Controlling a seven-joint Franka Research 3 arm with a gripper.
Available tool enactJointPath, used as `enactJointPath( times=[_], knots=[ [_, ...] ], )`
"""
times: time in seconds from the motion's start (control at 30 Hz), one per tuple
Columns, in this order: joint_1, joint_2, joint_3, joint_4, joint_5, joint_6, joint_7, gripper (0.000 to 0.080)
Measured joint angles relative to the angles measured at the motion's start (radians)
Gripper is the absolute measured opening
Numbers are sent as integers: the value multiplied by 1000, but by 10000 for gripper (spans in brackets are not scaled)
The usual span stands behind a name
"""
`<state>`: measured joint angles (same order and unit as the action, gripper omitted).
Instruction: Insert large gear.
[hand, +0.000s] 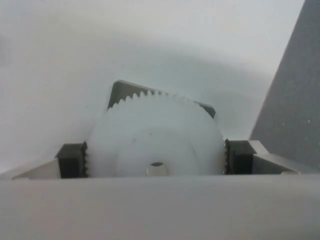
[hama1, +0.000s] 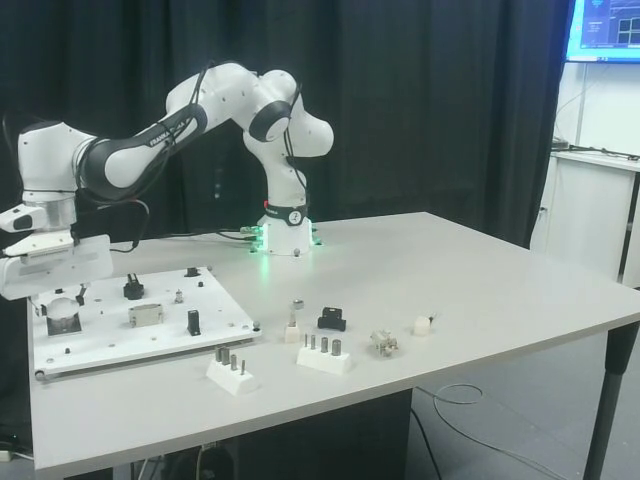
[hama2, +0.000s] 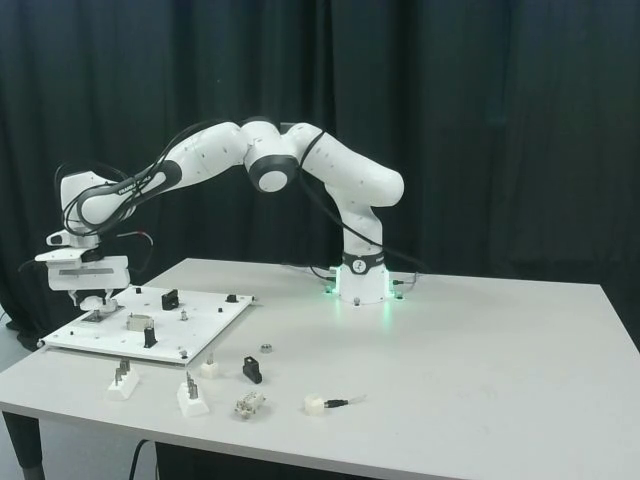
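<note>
Two end effector fingers clamp the large gear.

A robotics lab or test cell is shown. The white arm is bolted onto a grey bench, which is enclosed on its far sides by black curtains. A white assembly board and small fixtures with pegs are laid out, and part of a wall screen is seen.
</note>
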<state>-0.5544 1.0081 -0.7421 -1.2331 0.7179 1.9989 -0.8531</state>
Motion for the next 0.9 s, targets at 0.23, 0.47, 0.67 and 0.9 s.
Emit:
enactJointPath(
  times=[0.23, 0.47, 0.67, 0.9],
  knots=[
    [5, -3, 0, -19, 0, 17, -14, 594],
    [11, -6, 0, -42, 0, 42, -26, 594],
    [17, -8, 0, -59, 0, 60, -31, 594],
    [21, -10, 0, -74, 0, 71, -32, 594]
  ],
)
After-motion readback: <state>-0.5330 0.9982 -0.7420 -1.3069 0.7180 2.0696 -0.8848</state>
